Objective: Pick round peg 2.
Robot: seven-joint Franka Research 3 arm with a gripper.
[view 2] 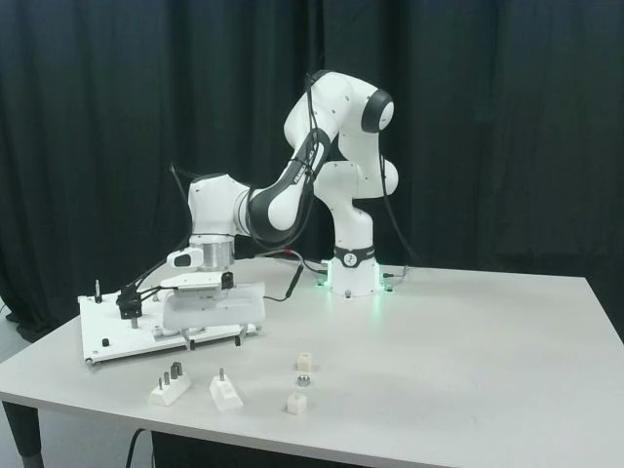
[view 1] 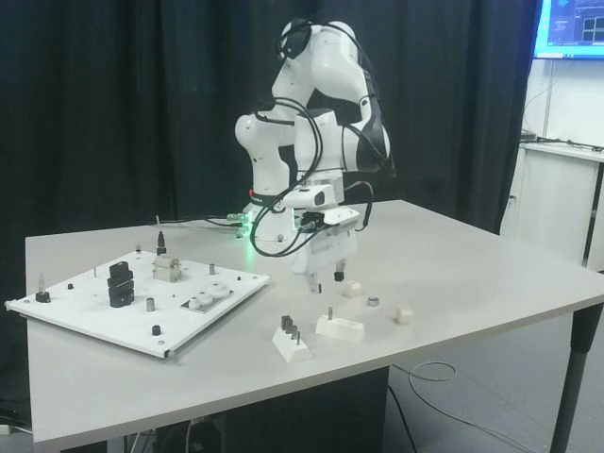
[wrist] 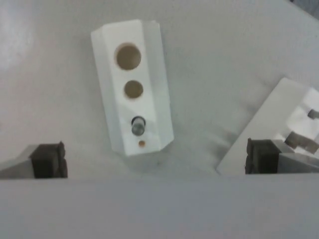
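The grey worktop [view 1: 453, 260] is backed by black curtains [view 2: 507, 117]; the hand [wrist: 154, 159] is held spread above a white peg block [wrist: 132, 84].

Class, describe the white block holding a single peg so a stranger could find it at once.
Start at the grey table and go to its front edge, below the gripper. Two small white blocks sit side by side there. The single-peg block holds one upright peg; its neighbour holds several.

Round peg 2 [wrist: 137, 126] stands in the peg block [wrist: 132, 84], below the tool [wrist: 154, 160].
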